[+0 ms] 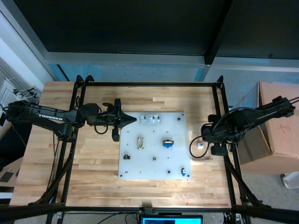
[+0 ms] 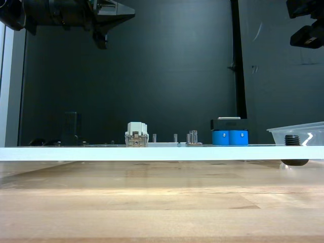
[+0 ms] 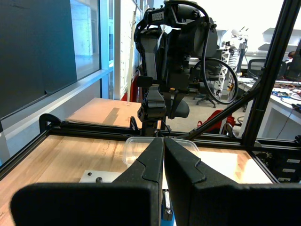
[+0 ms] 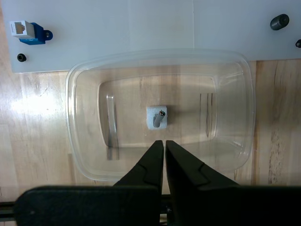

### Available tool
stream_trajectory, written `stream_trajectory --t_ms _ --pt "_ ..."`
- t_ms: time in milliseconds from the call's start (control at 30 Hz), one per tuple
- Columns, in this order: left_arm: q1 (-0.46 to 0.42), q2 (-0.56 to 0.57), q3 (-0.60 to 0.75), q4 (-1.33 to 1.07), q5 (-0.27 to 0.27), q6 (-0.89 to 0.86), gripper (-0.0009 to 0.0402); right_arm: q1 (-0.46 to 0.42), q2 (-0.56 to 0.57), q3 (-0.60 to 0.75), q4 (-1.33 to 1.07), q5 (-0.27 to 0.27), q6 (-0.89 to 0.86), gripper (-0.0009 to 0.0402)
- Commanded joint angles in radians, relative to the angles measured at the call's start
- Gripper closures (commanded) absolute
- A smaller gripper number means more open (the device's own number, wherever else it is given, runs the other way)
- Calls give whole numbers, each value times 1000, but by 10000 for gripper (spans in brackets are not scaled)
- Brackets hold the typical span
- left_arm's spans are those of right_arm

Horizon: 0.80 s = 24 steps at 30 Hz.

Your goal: Pick the RJ45 connector and install on the taskboard

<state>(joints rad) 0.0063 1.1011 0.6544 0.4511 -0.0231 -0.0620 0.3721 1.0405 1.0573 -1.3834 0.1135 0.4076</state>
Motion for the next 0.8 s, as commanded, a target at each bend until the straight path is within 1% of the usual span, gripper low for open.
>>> stream_trajectory --t_ms 33,133,267,400,600,800 --pt "0 0 0 0 0 0 393 0 3 -3 2 3 3 347" --pt "0 0 0 0 0 0 393 0 6 -6 4 24 4 310" --pt "0 0 0 0 0 0 393 0 16 -9 5 26 7 267" --pt "0 0 0 0 0 0 393 2 22 -24 7 26 8 239" --pt "0 0 0 0 0 0 393 3 31 -119 71 23 39 214" --pt "0 0 0 0 0 0 393 6 34 -214 131 22 37 208"
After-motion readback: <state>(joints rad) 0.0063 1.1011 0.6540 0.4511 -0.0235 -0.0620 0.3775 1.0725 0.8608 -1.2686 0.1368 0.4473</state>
